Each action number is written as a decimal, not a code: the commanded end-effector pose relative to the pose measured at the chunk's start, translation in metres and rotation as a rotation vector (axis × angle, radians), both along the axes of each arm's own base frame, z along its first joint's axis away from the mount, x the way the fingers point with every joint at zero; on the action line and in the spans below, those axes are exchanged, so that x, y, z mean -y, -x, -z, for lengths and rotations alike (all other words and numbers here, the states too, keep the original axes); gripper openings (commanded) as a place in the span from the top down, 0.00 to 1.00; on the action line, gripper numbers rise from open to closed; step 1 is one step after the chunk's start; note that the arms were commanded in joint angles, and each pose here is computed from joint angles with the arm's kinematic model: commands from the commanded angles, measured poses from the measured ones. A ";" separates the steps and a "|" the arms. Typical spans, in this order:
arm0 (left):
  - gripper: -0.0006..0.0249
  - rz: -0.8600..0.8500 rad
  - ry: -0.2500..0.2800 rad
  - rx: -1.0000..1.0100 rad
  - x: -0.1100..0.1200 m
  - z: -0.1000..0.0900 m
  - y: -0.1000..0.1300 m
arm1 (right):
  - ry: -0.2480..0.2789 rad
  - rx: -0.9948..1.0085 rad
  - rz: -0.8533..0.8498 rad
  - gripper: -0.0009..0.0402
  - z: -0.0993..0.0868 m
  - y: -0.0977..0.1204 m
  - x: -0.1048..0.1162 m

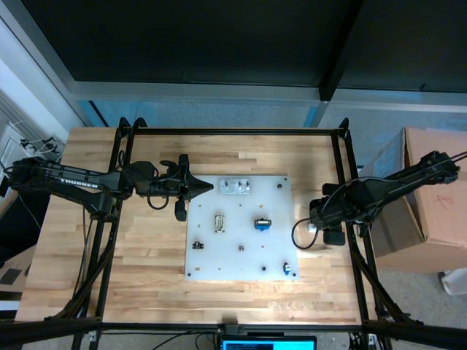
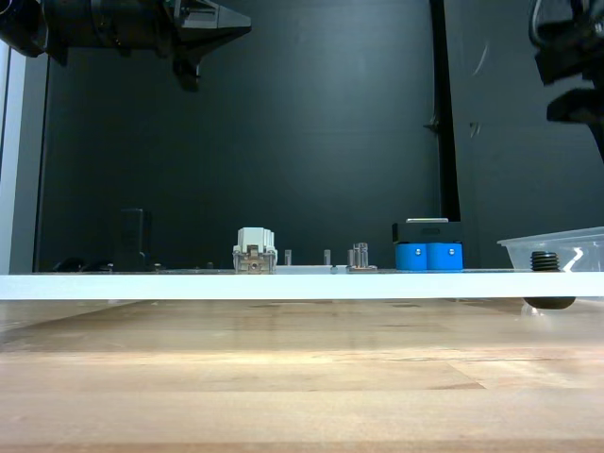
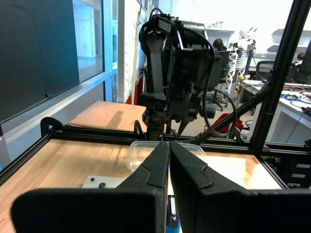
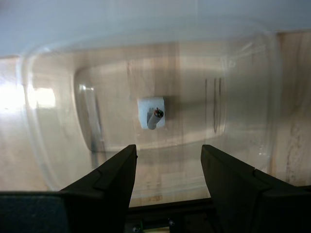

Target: Pick the RJ45 connector and install on the taskboard

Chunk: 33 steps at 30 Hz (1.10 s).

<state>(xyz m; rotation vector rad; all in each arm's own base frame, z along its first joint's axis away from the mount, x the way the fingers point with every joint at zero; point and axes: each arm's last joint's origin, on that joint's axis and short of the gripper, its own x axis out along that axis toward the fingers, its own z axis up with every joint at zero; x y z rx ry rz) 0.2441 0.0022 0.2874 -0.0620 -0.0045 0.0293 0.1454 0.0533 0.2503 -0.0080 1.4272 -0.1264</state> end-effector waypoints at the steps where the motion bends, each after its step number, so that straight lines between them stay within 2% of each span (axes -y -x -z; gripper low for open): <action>1: 0.97 0.000 0.000 0.000 0.000 0.000 0.000 | 0.000 -0.005 -0.009 0.53 0.012 0.000 -0.001; 19: 0.97 0.000 0.000 0.001 0.000 0.000 0.000 | -0.010 0.009 -0.027 0.57 0.053 -0.005 -0.005; 33: 0.97 0.000 0.000 0.001 0.000 0.000 0.000 | -0.016 0.023 -0.029 0.64 0.067 -0.003 -0.005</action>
